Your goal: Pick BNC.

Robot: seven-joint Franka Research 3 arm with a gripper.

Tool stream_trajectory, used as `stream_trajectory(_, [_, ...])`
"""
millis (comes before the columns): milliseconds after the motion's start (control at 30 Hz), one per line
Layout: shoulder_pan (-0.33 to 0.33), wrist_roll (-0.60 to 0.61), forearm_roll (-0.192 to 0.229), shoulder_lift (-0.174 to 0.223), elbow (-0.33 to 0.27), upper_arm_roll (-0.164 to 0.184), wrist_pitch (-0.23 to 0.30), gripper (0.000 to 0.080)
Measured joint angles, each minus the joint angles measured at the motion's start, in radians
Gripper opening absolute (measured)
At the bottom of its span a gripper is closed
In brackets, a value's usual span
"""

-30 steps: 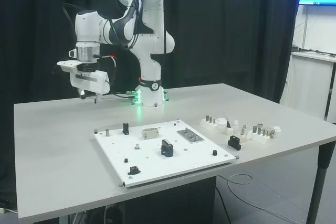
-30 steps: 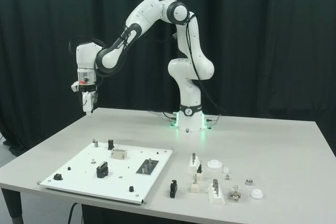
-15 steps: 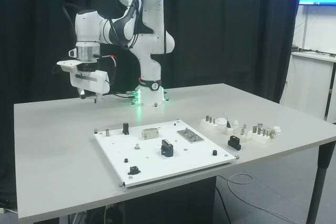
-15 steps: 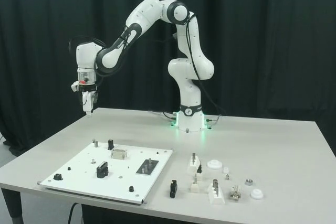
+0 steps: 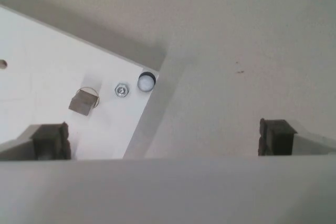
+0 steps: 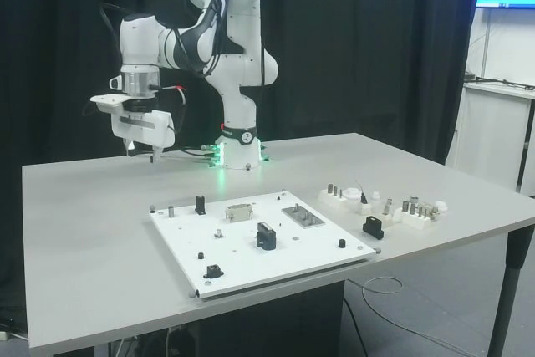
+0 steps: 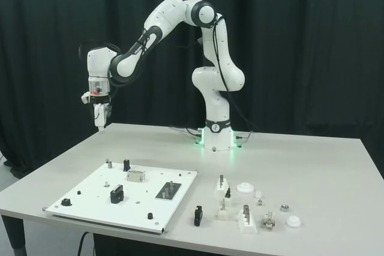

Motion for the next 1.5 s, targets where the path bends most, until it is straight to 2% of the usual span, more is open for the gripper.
stream_trajectory(533, [0.0,-0.004,-0.015,-0.011,0.0,0.0,-0.005,0.08])
stream_trajectory(933, [0.0,-0.081,-0.016,-0.011,0.0,0.0,-0.005,0.08])
stream_trajectory(1500, [0.0,-0.083,-0.016,-0.011,-0.002,0.0,-0.005,0.08])
